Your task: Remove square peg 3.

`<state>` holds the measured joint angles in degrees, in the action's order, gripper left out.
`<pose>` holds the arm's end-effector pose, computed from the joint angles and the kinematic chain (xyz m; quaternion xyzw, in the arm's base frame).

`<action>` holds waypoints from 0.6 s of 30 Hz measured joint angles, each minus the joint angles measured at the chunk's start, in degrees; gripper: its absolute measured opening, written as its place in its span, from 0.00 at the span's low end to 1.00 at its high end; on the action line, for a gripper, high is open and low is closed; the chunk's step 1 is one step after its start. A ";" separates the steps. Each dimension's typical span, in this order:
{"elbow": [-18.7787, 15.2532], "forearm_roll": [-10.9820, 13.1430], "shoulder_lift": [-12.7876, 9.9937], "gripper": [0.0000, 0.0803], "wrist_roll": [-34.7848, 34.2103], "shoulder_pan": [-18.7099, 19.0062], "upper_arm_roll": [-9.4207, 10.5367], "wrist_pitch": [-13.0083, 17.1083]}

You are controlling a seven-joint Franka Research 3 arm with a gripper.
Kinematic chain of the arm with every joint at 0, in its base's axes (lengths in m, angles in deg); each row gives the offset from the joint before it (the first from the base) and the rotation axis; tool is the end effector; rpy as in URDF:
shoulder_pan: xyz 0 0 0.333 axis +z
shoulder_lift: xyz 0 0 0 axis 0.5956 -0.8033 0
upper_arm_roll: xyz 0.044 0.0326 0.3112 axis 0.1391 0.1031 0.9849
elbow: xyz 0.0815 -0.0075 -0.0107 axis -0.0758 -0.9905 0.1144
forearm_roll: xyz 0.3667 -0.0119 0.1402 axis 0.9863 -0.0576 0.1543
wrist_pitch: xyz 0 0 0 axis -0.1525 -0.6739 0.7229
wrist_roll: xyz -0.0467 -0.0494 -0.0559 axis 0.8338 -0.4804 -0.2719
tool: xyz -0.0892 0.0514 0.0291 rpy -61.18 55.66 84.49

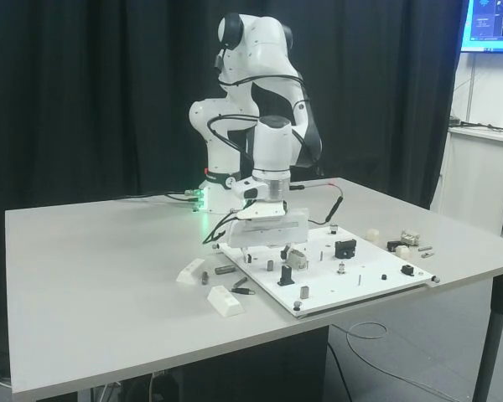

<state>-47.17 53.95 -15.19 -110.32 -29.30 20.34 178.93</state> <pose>0.5617 -0.1383 0.2172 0.8923 -0.4513 -0.0051 0.0070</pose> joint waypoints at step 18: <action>0.01 0.04 -1.07 1.00 -0.16 0.11 0.63 2.05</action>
<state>-47.16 53.99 -16.26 -110.48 -29.19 20.97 180.98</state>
